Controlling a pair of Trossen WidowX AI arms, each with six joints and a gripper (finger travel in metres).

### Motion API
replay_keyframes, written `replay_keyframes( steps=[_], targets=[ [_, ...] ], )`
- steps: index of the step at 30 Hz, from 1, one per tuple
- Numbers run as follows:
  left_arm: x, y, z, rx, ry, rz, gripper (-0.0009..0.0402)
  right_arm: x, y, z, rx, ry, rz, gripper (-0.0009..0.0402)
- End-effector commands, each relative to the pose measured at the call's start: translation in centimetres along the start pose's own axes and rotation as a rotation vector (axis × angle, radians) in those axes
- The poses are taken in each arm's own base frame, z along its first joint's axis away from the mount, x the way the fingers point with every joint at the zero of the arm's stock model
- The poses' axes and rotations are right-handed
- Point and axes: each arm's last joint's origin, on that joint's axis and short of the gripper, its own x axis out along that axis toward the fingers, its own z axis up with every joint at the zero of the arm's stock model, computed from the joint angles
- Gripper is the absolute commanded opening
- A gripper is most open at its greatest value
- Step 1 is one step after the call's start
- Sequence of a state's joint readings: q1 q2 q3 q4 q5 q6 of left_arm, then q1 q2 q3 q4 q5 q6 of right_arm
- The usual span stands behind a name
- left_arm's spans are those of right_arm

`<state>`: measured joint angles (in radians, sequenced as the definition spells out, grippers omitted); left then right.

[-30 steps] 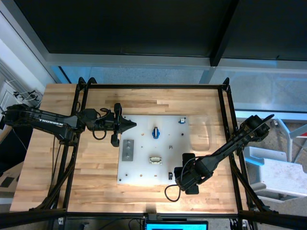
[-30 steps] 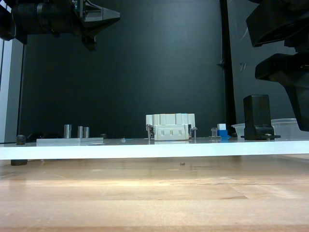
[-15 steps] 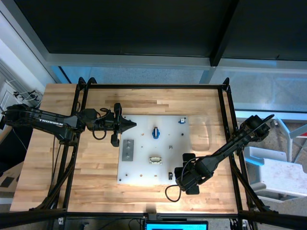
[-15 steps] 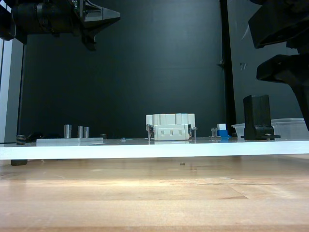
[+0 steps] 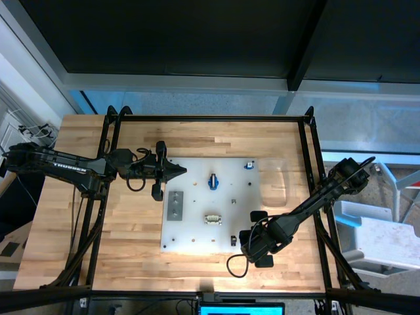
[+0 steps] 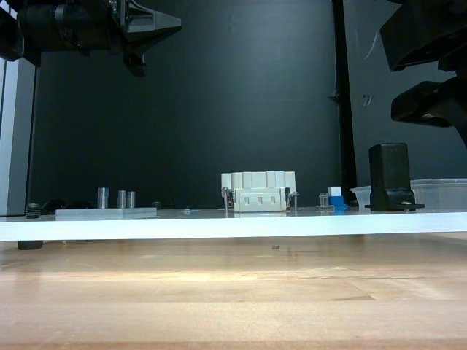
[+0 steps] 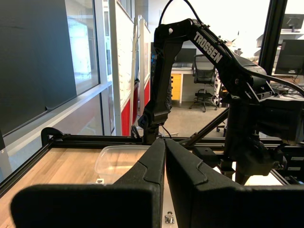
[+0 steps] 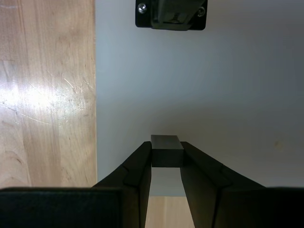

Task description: Pick the 16mm bar from the taskboard and place it in the container

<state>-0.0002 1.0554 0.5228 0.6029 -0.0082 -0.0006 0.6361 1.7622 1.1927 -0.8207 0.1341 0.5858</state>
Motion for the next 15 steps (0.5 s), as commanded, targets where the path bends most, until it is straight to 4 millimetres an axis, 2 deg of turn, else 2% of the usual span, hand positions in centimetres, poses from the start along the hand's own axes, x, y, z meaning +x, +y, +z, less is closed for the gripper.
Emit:
replay_keyframes(
  steps=[1,15],
  targets=[
    [0.01,0.00,-0.01,0.000,0.000,0.000,0.0000,-0.03,-0.01,0.05,0.001,-0.005,-0.003,0.0059],
    [0.01,0.01,-0.01,0.000,0.000,0.000,0.0000,-0.79,-0.03,0.17,0.004,-0.028,0.013,0.0034]
  ],
)
